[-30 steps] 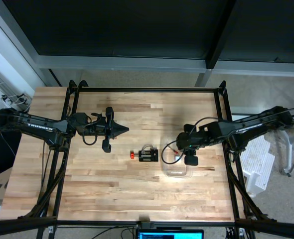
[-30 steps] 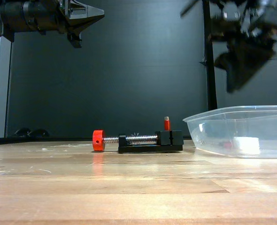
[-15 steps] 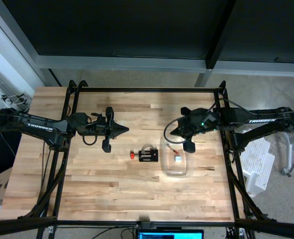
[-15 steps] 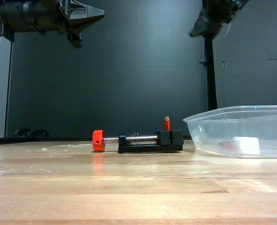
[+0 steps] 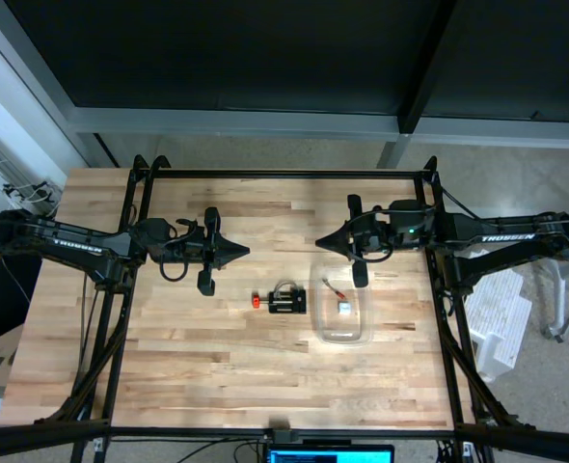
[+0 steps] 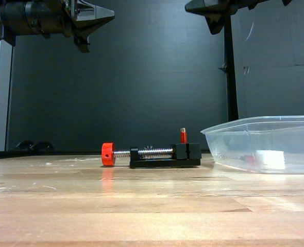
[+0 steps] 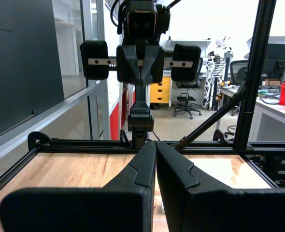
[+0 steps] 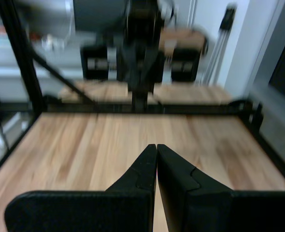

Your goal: Remove the RCA connector from the receptacle and place in the container

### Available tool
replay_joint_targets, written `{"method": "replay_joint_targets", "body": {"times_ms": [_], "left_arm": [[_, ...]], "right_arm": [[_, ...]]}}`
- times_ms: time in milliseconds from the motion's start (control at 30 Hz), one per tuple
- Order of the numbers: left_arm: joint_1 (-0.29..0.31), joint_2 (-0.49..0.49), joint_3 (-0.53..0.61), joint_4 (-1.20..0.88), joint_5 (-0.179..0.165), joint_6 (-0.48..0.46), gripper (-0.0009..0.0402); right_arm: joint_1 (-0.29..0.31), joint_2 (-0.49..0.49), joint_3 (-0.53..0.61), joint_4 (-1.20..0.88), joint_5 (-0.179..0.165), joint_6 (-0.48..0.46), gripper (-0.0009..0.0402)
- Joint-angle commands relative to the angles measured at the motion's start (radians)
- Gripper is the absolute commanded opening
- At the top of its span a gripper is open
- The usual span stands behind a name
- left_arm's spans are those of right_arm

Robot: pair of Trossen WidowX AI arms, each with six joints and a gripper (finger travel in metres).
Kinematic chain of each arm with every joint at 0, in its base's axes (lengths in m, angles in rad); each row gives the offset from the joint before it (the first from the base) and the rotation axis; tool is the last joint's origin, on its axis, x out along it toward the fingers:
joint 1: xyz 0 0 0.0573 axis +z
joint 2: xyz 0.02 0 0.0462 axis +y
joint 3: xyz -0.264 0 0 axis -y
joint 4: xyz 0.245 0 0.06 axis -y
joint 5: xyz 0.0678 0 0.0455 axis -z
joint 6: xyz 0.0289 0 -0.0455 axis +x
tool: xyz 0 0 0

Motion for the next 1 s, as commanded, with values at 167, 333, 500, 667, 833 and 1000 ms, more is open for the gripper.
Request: {"method": "replay_joint_targets", "body": {"times_ms": [167,333,500,667,833,1000], "left_arm": [[0.0,0.0,0.0,0.0,0.0,0.0,0.0],[0.0,0.0,0.0,0.0,0.0,0.0,0.0],[0.0,0.0,0.0,0.0,0.0,0.0,0.0],[0.0,0.0,0.0,0.0,0.0,0.0,0.0],[0.0,0.0,0.0,0.0,0.0,0.0,0.0],[0.0,0.0,0.0,0.0,0.0,0.0,0.0]], "right_arm": [[0.0,-0.058,-0.156,0.268,0.006,0.055,0.0],[0.001,-0.063,-0.219,0.336,0.023,0.053,0.0],[0.002,-0.062,-0.248,0.346,0.023,0.042,0.0],[0.003,-0.058,-0.26,0.365,0.021,0.026,0.0],[0.003,-0.051,-0.282,0.422,0.021,0.032,0.0],[0.004,-0.051,-0.28,0.425,0.019,0.029,0.0]]}}
